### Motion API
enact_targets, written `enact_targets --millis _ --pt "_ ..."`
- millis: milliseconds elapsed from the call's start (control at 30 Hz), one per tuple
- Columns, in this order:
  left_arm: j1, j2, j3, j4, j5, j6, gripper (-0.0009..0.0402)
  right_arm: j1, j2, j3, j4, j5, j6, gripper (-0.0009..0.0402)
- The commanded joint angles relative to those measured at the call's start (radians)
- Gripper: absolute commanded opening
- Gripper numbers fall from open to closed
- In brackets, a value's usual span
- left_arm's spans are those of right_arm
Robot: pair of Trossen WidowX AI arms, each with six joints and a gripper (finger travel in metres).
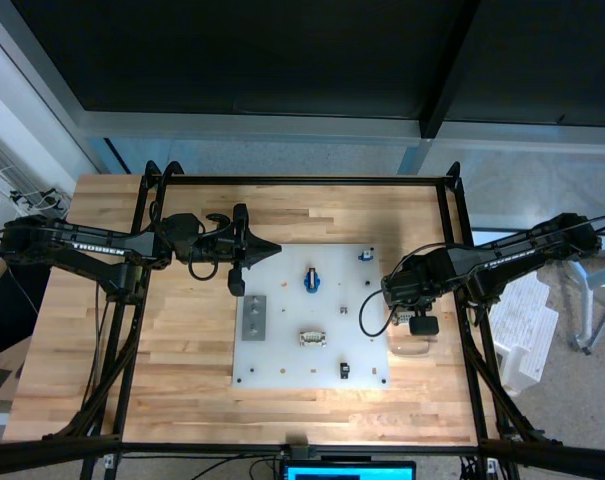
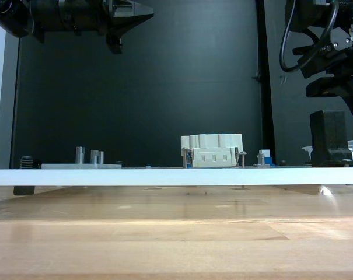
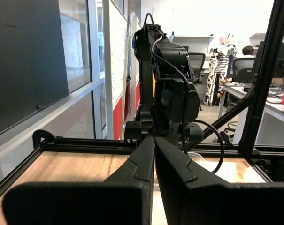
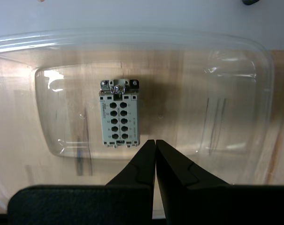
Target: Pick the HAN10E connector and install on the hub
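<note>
The HAN10E connector (image 4: 118, 119), a grey-beige block with two rows of dark contact holes, lies flat in a clear plastic tray (image 4: 235, 93). My right gripper (image 4: 155, 143) hangs just above the tray, shut and empty, its tips beside the connector's near corner. In the high view the right gripper (image 1: 420, 325) is off the board's right edge. The hub (image 1: 313, 341) stands on the white board, cream with end screws, also seen as the hub (image 2: 212, 151) in the low view. My left gripper (image 1: 276, 247) is shut, raised above the board's far left corner.
The white board (image 1: 282, 375) carries a grey metal block with two holes (image 1: 254, 318), a blue part (image 1: 312, 281) and a small black part (image 1: 345, 371). A black frame (image 1: 452, 260) rings the wooden table.
</note>
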Motion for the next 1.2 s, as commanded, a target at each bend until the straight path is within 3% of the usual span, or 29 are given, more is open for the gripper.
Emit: enact_targets --millis 33,733,900,1200 --pt "0.0 0.0 0.0 0.0 0.0 0.0 0.0 0.003 0.0 -0.019 0.032 -0.024 0.0 0.0" --pt "0.0 0.0 0.0 0.0 0.0 0.0 0.0 0.018 0.0 -0.163 0.155 -0.024 0.01 0.0007" --pt "0.0 0.0 0.0 0.0 0.0 0.0 0.0 0.021 0.0 -0.171 0.177 -0.045 0.009 0.0058" --pt "0.0 0.0 0.0 0.0 0.0 0.0 0.0 0.025 0.0 -0.171 0.195 -0.055 0.029 0.0204"
